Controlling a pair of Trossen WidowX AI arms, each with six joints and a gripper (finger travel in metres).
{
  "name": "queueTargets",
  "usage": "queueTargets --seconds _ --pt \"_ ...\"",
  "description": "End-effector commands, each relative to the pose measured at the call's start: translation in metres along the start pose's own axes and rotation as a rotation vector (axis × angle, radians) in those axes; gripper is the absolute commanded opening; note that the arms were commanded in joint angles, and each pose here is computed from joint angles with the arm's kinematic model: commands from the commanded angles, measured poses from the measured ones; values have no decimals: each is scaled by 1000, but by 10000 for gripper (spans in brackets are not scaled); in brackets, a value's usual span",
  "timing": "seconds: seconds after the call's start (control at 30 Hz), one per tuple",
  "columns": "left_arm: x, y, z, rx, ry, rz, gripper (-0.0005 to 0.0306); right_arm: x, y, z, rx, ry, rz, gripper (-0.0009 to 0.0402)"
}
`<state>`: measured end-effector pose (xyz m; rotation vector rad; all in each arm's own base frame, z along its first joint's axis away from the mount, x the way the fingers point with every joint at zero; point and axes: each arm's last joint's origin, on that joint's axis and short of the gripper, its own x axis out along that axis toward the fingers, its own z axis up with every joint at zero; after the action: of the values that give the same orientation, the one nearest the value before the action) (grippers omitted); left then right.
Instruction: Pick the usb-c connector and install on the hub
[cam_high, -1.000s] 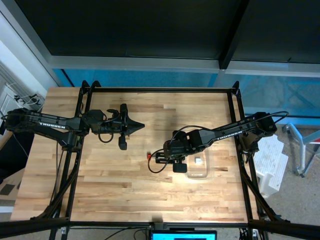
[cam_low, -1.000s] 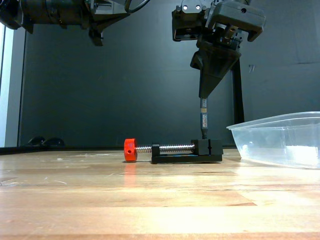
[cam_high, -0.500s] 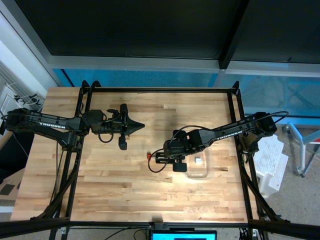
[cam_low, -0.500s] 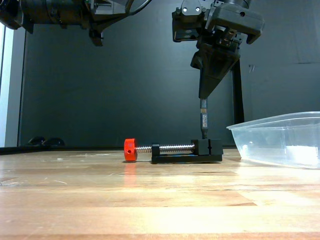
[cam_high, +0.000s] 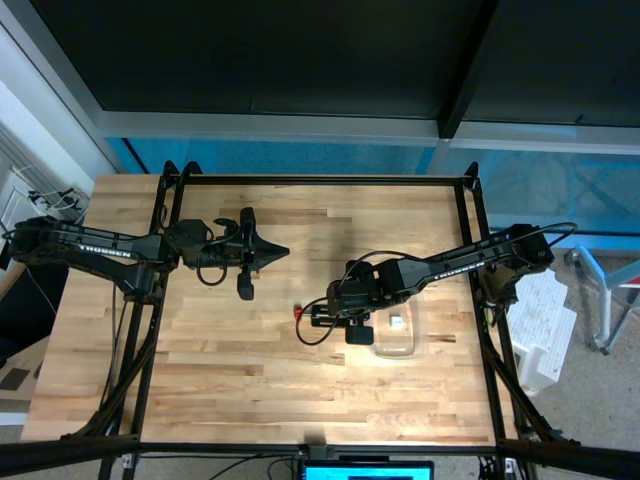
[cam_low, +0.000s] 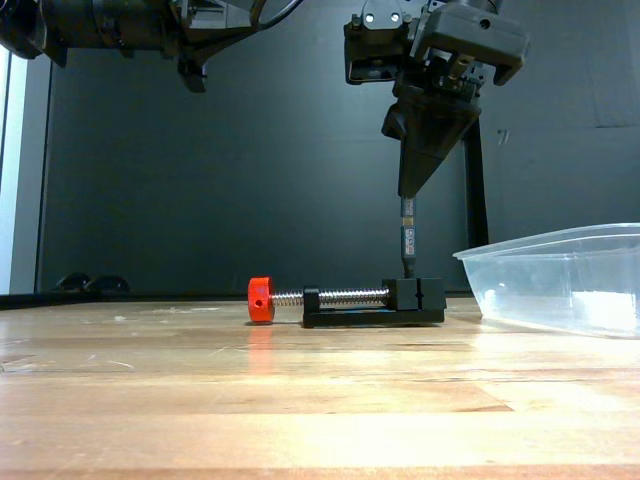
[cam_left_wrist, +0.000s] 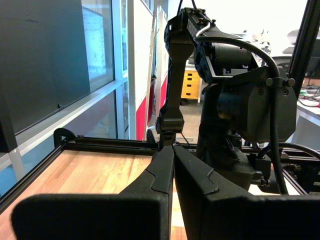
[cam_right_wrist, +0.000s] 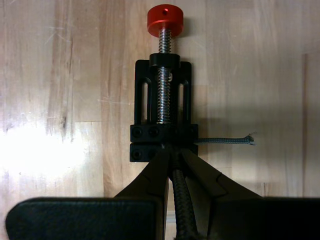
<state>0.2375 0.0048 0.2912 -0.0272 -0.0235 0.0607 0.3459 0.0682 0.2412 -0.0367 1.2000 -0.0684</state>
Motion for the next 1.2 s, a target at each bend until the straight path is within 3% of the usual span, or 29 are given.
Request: queueTargets --seconds 0.03,0.7,1.2 --pt "0 0 0 0 0 0 0 0 0 0 -1 -3 0 0" --pt "0 0 0 0 0 0 0 3 0 -2 -2 1 -1 0" --pt "0 0 0 0 0 0 0 24 0 -14 4 -4 15 0"
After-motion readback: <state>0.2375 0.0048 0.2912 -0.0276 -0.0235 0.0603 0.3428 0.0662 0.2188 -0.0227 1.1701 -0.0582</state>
